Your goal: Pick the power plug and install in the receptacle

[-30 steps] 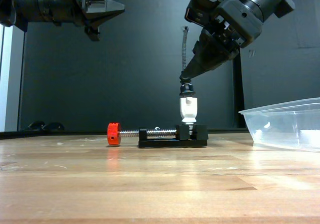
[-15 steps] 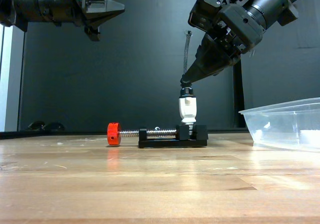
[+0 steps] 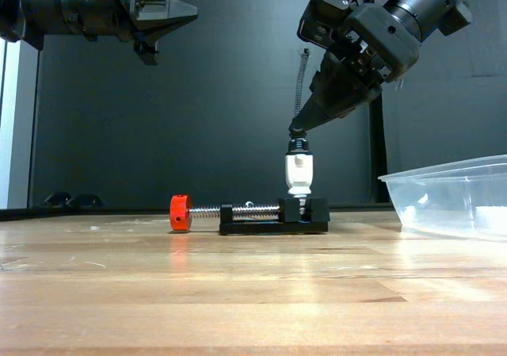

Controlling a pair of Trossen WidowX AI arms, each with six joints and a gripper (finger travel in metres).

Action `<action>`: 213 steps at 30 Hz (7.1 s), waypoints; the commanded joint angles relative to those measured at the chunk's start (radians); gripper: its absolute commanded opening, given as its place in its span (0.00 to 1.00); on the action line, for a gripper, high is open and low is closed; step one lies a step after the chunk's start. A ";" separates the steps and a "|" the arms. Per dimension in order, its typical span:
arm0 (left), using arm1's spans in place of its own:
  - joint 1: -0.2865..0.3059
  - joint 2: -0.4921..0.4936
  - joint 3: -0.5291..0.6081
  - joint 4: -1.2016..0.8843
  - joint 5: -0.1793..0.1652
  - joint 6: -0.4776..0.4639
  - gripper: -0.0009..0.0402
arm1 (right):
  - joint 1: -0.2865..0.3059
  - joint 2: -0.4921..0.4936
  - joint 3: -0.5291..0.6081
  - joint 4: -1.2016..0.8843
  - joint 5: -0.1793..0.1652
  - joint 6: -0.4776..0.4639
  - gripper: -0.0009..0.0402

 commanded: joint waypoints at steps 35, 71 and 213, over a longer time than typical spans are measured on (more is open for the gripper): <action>0.000 0.000 0.000 0.000 0.000 0.000 0.02 | -0.013 -0.327 0.016 -0.148 -0.018 -0.055 0.32; 0.000 0.000 0.000 0.000 0.000 0.000 0.02 | -0.243 -0.650 -0.385 0.555 -0.209 -0.050 0.02; 0.000 0.000 0.000 0.000 0.000 0.000 0.02 | -0.237 -0.649 -0.402 0.557 -0.235 -0.077 0.02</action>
